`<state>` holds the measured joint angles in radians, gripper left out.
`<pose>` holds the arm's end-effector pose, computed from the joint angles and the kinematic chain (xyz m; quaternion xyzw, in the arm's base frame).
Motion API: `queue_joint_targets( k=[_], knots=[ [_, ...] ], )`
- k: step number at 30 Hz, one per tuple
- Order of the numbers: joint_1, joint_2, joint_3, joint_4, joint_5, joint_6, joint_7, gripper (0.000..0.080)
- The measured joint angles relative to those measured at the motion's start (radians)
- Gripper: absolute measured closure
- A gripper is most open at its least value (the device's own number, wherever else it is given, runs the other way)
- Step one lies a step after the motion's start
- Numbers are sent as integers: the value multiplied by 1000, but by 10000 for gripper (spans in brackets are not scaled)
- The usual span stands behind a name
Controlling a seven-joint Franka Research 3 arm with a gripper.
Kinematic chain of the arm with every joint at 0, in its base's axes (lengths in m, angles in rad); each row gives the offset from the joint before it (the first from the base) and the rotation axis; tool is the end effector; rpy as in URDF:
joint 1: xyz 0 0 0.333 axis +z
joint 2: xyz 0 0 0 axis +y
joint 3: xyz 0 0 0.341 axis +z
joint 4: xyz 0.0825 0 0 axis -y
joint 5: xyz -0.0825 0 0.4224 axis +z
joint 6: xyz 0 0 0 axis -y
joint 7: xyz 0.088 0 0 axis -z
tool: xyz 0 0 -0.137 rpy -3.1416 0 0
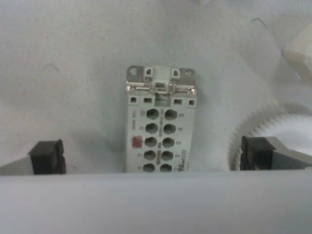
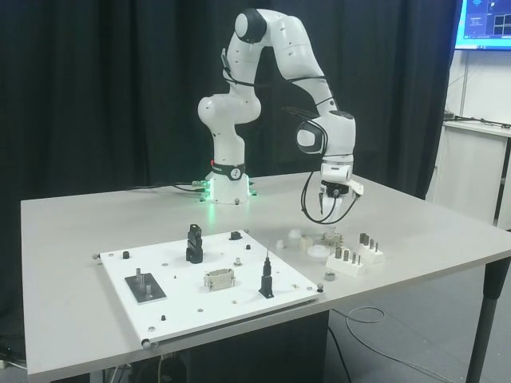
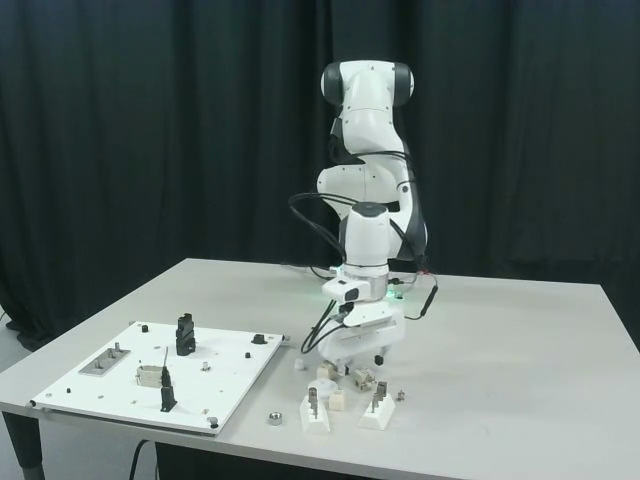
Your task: Pick waterproof.
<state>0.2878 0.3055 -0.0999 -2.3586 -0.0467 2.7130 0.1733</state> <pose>0.5342 0.1001 0.1644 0.9989 0.0309 0.0290 0.0203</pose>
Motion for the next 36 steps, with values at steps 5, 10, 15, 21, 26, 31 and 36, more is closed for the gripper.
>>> queue_joint_targets(
  k=[5,10,15,21,26,31,36],
  knots=[
    [-4,10,-1,10,0,-2,5,3],
    [-8,22,-2,23,0,-10,10,3],
    [-9,34,-2,41,0,-26,11,3],
    [-10,47,-2,63,0,-54,12,3],
    [-10,55,-2,77,0,-74,16,3],
    [-9,62,-1,87,0,-91,18,3],
    [-8,71,2,91,0,-93,18,3]
  ],
)
